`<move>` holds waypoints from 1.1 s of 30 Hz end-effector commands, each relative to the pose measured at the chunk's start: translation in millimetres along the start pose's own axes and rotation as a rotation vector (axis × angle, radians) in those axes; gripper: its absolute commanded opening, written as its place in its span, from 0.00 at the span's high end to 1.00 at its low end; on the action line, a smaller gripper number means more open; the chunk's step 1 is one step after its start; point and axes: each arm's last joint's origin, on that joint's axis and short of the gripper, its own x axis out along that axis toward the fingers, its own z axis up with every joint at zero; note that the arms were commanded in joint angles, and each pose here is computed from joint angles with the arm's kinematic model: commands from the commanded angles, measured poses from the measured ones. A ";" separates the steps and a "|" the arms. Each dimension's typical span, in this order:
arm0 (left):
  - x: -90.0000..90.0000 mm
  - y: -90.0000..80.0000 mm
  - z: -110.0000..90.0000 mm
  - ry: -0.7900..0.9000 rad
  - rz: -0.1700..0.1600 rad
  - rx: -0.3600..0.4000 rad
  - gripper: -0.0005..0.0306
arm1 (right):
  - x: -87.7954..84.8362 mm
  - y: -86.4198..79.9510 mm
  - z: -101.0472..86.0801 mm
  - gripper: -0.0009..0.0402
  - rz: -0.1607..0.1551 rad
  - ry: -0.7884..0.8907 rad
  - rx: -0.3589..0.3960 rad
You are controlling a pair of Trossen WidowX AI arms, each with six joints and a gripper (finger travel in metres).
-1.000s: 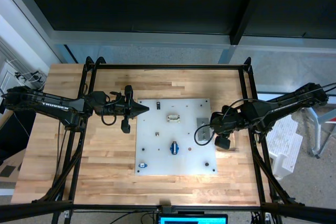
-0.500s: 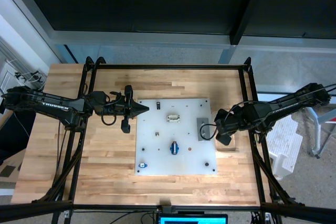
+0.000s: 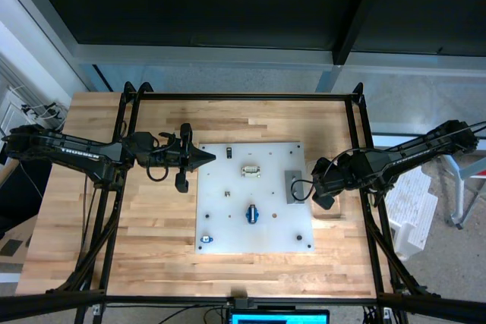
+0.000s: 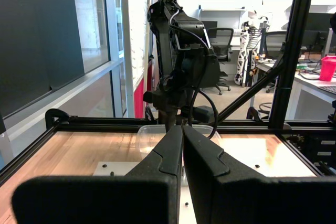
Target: Remove the 16mm cylinder and place in the container
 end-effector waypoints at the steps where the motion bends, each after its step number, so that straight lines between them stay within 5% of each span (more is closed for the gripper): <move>1: 0.0 0.0 0.1 0.000 0.000 0.000 0.98 | 0.0 0.2 0.1 0.95 0.000 -0.001 -0.001; 10: 0.0 0.1 0.1 0.000 0.000 0.000 0.98 | 0.2 1.2 0.3 0.86 0.013 0.007 0.000; 18: 0.0 0.1 0.1 0.000 0.000 0.000 0.98 | 0.0 7.2 3.6 0.64 0.092 -0.006 0.011; 26: 0.0 0.0 0.1 0.000 0.000 0.000 0.98 | -0.1 7.2 3.5 0.40 0.092 -0.004 0.006; 33: 0.0 0.1 0.1 0.000 0.000 0.000 0.98 | -0.1 7.2 3.5 0.34 0.092 -0.004 0.002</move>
